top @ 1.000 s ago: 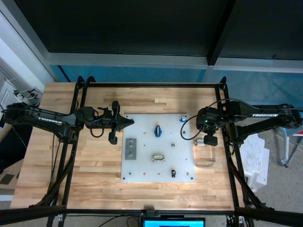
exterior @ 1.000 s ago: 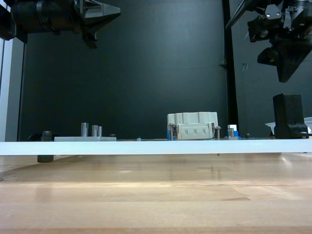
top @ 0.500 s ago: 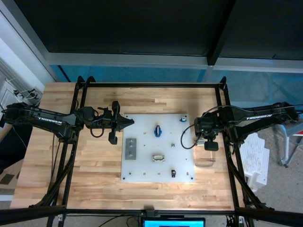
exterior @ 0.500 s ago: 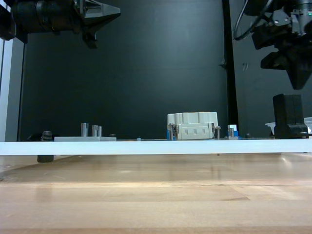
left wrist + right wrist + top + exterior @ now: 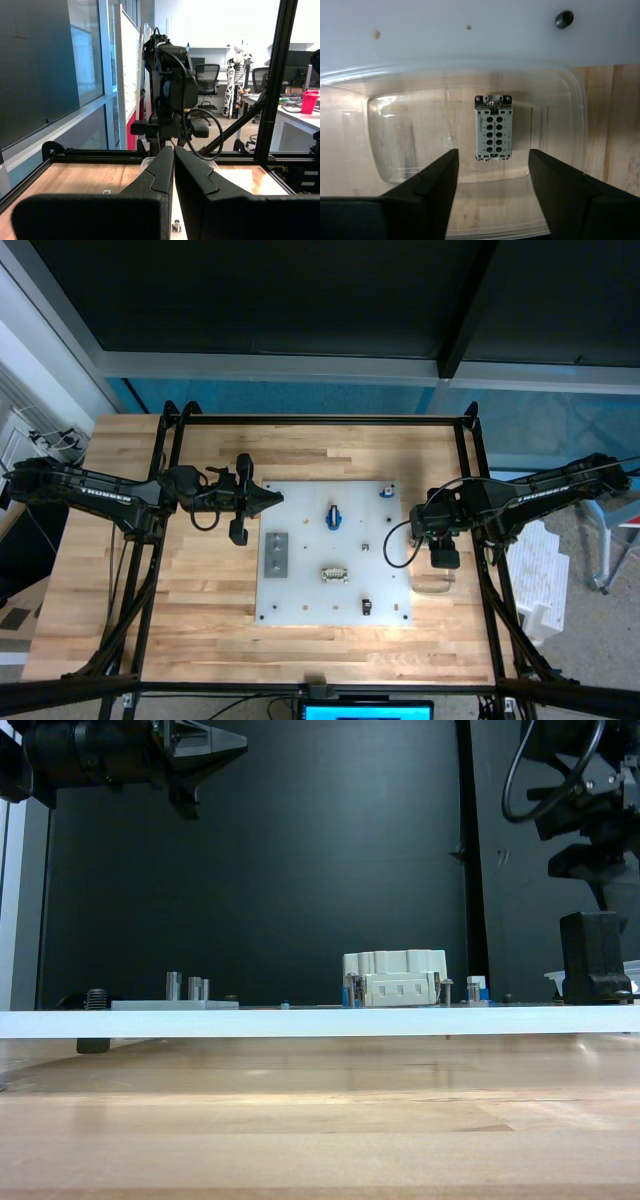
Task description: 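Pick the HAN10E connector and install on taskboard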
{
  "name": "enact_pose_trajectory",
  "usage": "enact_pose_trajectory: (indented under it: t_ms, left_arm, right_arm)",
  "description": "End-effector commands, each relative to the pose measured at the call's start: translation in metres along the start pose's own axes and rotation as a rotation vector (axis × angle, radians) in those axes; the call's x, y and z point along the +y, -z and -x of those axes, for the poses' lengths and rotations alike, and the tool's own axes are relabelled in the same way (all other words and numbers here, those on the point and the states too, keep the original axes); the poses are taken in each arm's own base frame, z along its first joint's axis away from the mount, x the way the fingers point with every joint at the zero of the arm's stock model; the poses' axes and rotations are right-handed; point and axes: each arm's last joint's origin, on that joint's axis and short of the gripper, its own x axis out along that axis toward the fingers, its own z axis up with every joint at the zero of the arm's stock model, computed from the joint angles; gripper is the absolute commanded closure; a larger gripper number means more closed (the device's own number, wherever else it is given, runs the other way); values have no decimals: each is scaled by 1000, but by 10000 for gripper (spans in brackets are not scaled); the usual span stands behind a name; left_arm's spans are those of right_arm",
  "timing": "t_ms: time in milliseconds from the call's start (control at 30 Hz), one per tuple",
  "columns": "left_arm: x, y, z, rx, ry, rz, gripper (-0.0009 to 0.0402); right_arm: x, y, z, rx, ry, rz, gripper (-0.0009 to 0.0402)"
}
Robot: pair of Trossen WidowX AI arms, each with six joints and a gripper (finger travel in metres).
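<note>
The HAN10E connector [image 5: 493,128], a pale block with two rows of dark pin holes, lies flat in a clear plastic tray [image 5: 560,100] just beyond the right edge of the white taskboard [image 5: 300,595]. My right gripper [image 5: 491,162] hangs open straight above the connector, one finger on either side and not touching it. From above, the right gripper [image 5: 443,557] covers the connector. My left gripper [image 5: 274,499] is shut and empty, held high over the board's far left corner; its fingers [image 5: 165,165] are pressed together.
On the board stand a beige socket housing [image 5: 335,575], a blue part [image 5: 333,517], a grey rectangle [image 5: 276,554] and a small black part [image 5: 367,606]. A black frame surrounds the wooden table.
My right gripper has moved toward the table's near edge and now sits over the tray, hiding the connector from above. The left arm has stayed still.
</note>
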Motion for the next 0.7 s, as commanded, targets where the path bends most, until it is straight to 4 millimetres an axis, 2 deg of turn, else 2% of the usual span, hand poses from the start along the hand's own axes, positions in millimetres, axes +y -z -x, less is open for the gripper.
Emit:
enact_pose_trajectory:
  t_ms: [33, 433, 700]
  left_arm:
    - [0, 0, 0, 0, 0, 0, 392]
    - [0, 0, 0, 0, 0, 0, 392]
    - [0, 0, 0, 0, 0, 0, 392]
  right_arm:
    - [1, 1, -6, 17, 3, -2, 167]
    - [7, 2, -34, 37, 18, -14, 164]
    - [7, 3, -44, 25, 55, -10, 164]
